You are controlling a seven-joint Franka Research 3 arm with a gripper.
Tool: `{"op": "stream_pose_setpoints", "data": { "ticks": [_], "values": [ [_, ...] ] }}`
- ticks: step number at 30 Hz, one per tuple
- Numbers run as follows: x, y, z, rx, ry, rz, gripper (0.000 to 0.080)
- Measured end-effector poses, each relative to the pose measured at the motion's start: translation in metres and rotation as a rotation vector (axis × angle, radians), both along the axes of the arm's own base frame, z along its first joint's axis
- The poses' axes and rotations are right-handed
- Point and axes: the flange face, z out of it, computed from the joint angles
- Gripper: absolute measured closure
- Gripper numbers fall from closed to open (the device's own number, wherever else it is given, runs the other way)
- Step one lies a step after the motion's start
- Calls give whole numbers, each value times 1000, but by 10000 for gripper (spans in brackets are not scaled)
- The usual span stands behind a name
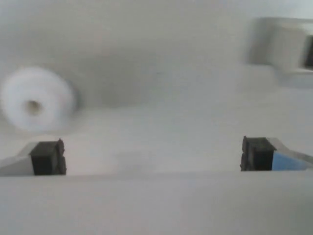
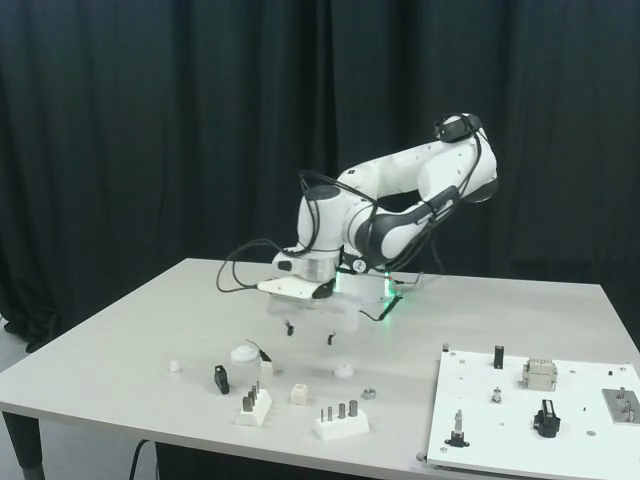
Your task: Pick large gear.
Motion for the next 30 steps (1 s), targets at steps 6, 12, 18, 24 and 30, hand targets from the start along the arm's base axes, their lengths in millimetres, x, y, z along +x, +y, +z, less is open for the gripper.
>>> {"op": "stream_pose_setpoints", "data": {
  "ticks": [6, 12, 18, 24, 30],
  "values": [
    [-1, -34, 4, -28, 5, 23, 3],
    [-3, -73, 8, -53, 6, 44, 3],
    [-6, -114, 10, -70, 16, 53, 3],
    [-9, -146, 2, -43, 33, 43, 3],
    [-12, -163, -11, 29, 49, 27, 3]
  ]
}}
